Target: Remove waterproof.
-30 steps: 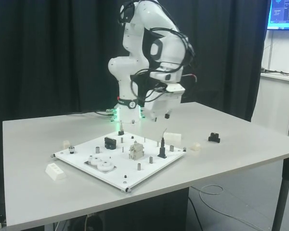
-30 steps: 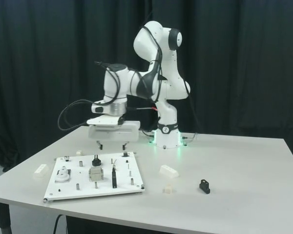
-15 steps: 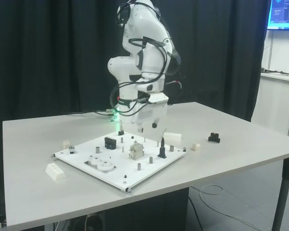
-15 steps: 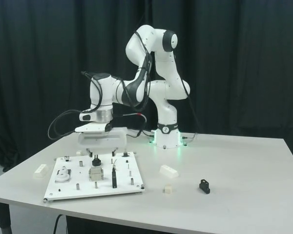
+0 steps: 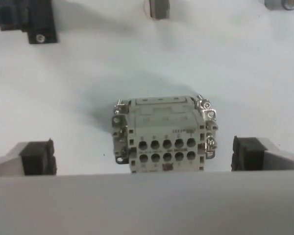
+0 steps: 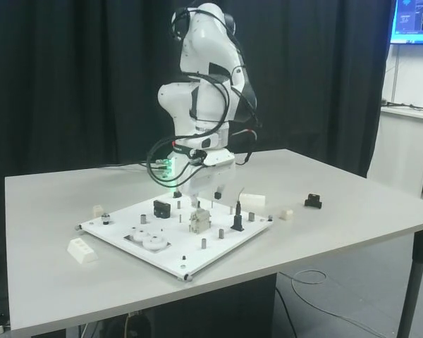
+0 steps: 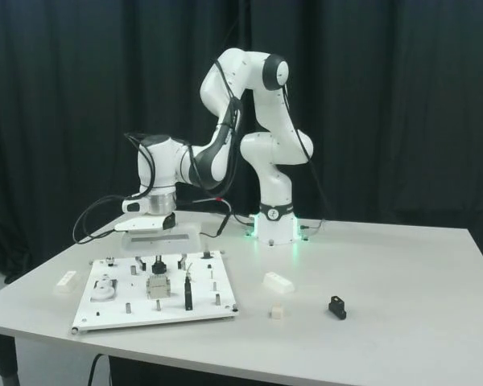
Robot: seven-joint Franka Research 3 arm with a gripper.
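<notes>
Pincer (image 5: 143, 155) now spread above waterproof connector (image 5: 162, 134), formerly off-board.

- The grey table (image 7: 402, 265) fills the lower half of both room views.
- A white board (image 7: 225, 301) lies flat at lower left of the second room view (small parts stand on it).
- Left of the board: a white block (image 7: 65, 280).
- Right of it: a longer white block (image 7: 278, 281), a small white cube (image 7: 278, 311), a black part (image 7: 336, 306).
- The arm's base (image 7: 276, 227) stands at centre.
</notes>
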